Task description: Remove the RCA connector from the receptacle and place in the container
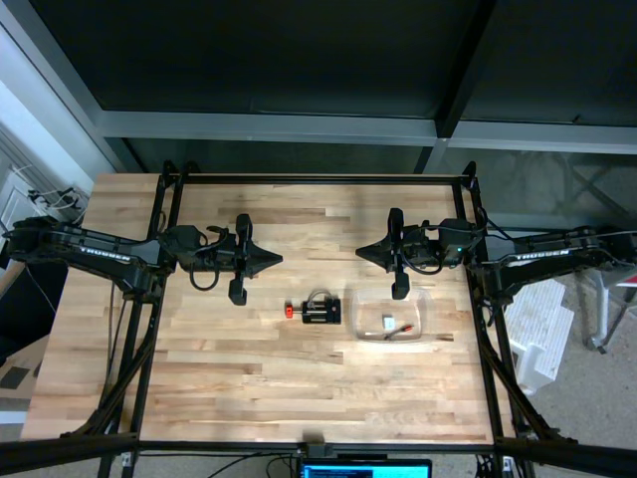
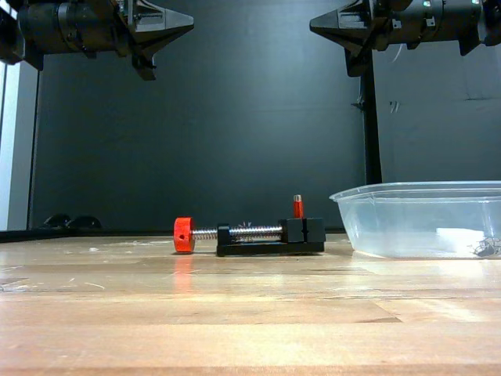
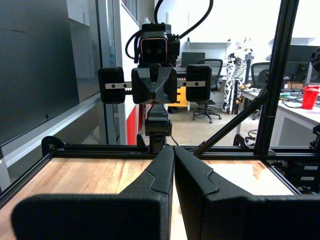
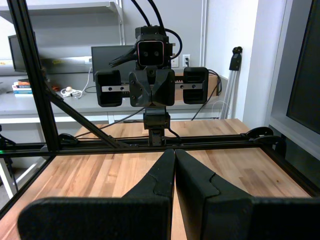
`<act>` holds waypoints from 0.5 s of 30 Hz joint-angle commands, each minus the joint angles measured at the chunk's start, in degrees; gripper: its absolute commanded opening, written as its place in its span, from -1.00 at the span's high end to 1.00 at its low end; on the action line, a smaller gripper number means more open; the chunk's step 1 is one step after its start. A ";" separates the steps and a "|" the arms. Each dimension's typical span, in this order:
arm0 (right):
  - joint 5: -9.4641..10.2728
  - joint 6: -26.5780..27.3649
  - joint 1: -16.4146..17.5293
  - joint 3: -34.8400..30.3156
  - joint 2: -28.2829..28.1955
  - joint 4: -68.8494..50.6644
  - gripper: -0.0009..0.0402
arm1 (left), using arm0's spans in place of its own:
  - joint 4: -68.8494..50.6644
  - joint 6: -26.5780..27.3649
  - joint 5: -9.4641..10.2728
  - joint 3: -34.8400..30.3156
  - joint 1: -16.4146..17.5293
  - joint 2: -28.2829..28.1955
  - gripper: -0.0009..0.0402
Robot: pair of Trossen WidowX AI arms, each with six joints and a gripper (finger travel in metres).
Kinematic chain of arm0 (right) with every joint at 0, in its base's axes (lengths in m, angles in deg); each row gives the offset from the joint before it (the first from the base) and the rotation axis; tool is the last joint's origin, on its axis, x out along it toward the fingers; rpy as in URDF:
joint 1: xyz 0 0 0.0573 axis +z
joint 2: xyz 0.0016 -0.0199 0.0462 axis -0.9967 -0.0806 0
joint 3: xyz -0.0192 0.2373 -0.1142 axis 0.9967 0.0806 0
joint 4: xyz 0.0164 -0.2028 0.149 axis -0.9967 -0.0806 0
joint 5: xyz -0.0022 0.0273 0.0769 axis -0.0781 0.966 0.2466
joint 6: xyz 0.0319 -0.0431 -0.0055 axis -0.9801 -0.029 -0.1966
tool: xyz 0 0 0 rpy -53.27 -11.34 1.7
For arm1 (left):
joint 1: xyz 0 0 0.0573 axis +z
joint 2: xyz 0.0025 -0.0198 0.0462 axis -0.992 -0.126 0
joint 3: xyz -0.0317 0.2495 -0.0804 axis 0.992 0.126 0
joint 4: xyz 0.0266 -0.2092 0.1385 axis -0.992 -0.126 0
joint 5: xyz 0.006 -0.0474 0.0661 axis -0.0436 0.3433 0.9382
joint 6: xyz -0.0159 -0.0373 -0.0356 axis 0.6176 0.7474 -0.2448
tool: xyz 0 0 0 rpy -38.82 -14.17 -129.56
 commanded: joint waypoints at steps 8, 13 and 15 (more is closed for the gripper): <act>-0.15 -0.02 0.00 -0.04 -0.07 -0.04 0.96 | 0.00 0.00 0.00 -0.02 0.00 -0.02 0.96; -0.17 0.00 0.00 -0.04 -0.07 -0.33 0.96 | 0.00 0.00 0.00 -0.02 0.00 -0.02 0.96; -0.17 0.00 0.00 -0.04 -0.07 -0.52 0.96 | 0.00 0.00 0.00 -0.02 0.00 -0.02 0.96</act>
